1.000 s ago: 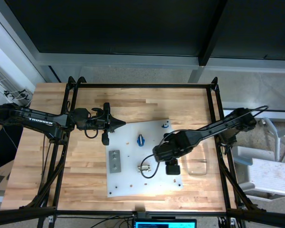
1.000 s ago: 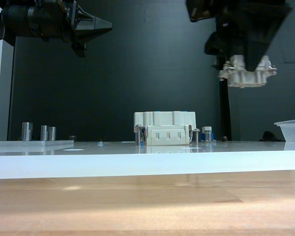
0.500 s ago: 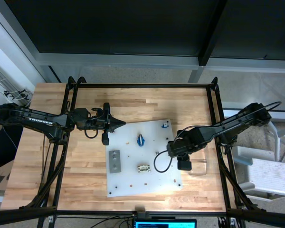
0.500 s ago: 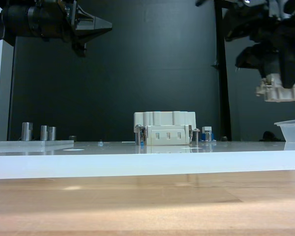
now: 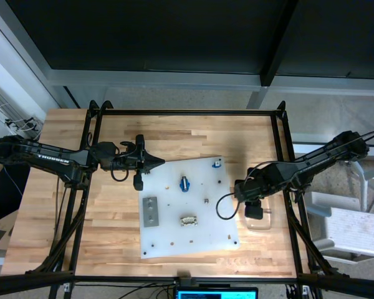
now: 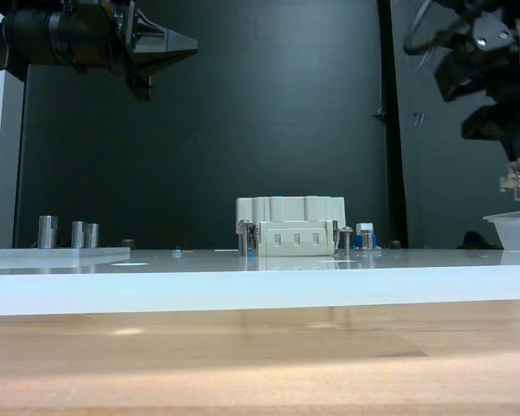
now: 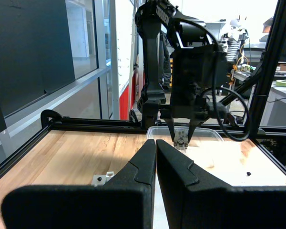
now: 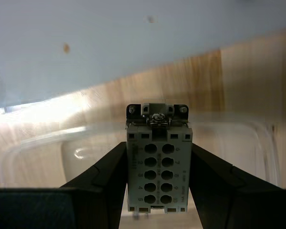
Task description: Remove the HAN10-E connector and place it in the container
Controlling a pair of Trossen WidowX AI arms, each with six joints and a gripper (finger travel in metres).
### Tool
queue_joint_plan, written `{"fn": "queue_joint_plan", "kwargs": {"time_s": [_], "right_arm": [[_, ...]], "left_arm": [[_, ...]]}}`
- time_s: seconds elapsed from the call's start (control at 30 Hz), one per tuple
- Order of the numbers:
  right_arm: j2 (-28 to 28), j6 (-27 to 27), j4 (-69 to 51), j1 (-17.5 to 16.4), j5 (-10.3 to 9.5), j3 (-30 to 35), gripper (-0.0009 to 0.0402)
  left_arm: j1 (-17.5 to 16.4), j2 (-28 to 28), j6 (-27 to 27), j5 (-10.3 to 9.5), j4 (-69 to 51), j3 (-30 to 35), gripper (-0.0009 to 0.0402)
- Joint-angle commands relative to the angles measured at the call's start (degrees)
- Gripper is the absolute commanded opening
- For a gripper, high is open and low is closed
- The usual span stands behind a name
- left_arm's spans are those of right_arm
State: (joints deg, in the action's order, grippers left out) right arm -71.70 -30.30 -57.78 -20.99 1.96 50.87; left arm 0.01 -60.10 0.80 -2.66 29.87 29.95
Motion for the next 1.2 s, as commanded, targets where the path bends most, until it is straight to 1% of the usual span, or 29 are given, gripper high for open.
{"fn": "queue_joint_plan", "kwargs": {"time_s": [0.03,0.17,0.4,0.5,0.7,1.0,1.2], "right_arm": [[2.0,-1.2,0.2,-0.2,0.04,-2.3,0.0029],[4.0,-2.6,0.3,-0.5,0.02,-4.7,0.0029],[5.7,-4.4,0.6,-1.7,0.00,-7.8,0.0029],[5.7,-5.4,1.7,-1.9,0.00,-8.8,0.0029],[5.7,-5.5,5.5,-2.3,-0.07,-10.9,0.0029],[5.6,-5.9,6.3,-3.6,-0.07,-12.4,0.0030],[5.6,-8.5,8.0,-5.0,-0.09,-14.2,0.0029]], "left_arm": [[0.0,0.0,0.0,0.02,0.0,0.0,0.0000],[0.0,0.0,0.0,0.02,0.0,0.0,0.0000],[0.0,0.0,0.0,0.02,0.0,0.0,0.0000],[0.0,0.0,0.0,0.02,0.0,0.0,0.0000],[0.0,0.0,0.0,0.02,0.0,0.0,0.0000],[0.0,0.0,0.0,0.02,0.0,0.0,0.0000],[0.0,0.0,0.0,0.02,0.0,0.0,0.0000]]}}
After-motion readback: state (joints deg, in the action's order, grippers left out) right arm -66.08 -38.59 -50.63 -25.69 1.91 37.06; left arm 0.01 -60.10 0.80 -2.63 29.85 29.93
